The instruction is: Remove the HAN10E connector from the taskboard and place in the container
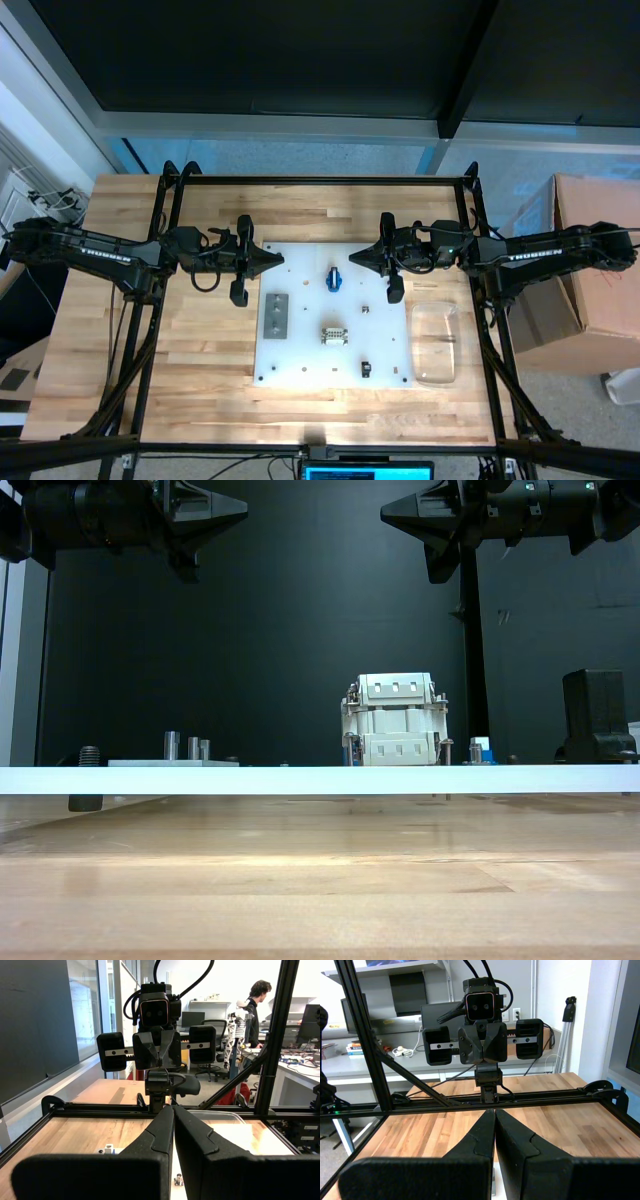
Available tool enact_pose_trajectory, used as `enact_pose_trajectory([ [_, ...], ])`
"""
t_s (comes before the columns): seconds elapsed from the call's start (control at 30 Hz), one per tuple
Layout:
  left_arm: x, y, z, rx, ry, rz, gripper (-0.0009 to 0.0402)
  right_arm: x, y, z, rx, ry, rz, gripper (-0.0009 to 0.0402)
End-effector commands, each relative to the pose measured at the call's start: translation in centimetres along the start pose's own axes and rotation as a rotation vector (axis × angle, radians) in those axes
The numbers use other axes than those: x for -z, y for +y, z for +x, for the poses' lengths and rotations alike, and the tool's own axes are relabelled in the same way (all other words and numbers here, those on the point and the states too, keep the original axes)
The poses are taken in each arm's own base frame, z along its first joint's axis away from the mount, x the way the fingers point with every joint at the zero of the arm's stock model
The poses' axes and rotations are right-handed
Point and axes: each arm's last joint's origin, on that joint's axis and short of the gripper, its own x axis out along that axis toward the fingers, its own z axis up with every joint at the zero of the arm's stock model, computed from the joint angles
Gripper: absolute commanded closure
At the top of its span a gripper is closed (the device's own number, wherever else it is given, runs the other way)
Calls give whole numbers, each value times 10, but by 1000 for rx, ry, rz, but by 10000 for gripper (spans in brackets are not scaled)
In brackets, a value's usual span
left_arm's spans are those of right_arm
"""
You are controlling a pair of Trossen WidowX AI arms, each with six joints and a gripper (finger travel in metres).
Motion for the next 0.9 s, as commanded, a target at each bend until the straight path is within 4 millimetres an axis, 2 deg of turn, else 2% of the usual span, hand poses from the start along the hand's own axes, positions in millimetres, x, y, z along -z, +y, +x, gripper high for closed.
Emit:
enact_pose_trajectory([
  [0.03,0,0,0,0,0,0,393,0,0,0,0,0,0,393],
  [0.67,0,0,0,0,0,0,393,-1,0,1,0,-19,2,393],
  [0.73,0,0,0,0,0,0,393,-2,0,2,2,8,19,393],
  [0.9,0,0,0,-1,0,0,393,-9,10,8,32,211,37,393],
])
